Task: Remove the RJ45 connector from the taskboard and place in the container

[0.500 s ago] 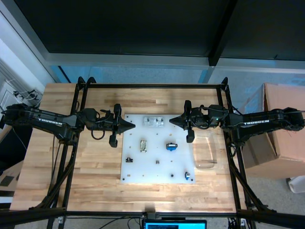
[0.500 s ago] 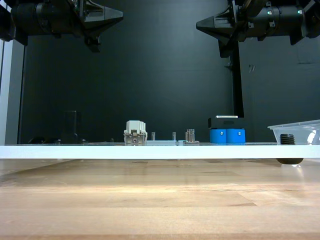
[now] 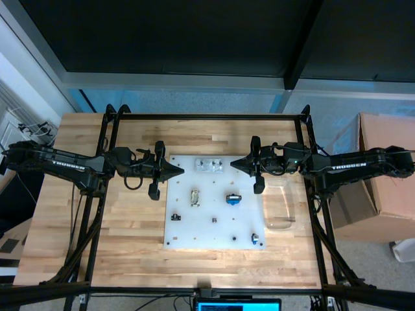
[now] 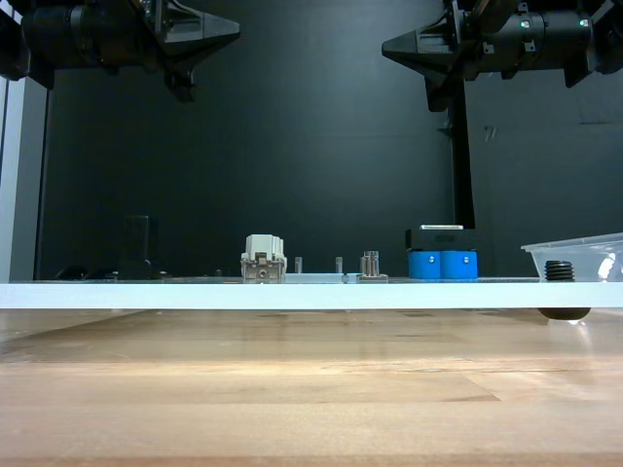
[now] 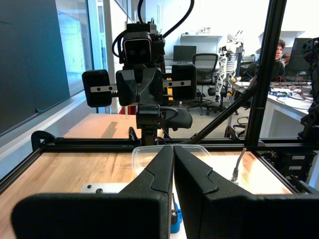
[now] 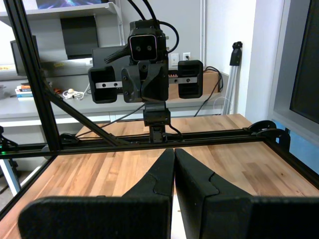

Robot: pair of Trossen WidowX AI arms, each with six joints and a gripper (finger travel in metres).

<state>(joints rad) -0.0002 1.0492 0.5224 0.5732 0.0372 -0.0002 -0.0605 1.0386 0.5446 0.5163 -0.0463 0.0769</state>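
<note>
We are hovering the black left pincer (image 3: 176, 170) and black right pincer (image 3: 235, 163) high above the white taskboard (image 3: 194, 236), both pressed together and empty. The RJ45 connector (image 3: 211, 166), seemingly the small clear-and-silver plug, is sitting in its seat. We are judging removal unstarted: opening and descending come next.

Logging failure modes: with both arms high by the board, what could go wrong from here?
1. The left gripper and right gripper hang shut and empty, high up by the taskboard; descending unopened might ram a part.
2. Several small parts share the board; I cannot tell which is the RJ45 connector, so a wrong grasp seems possible.
3. The clear container sits beside the board under the right arm; a low swing might shove it.
</note>
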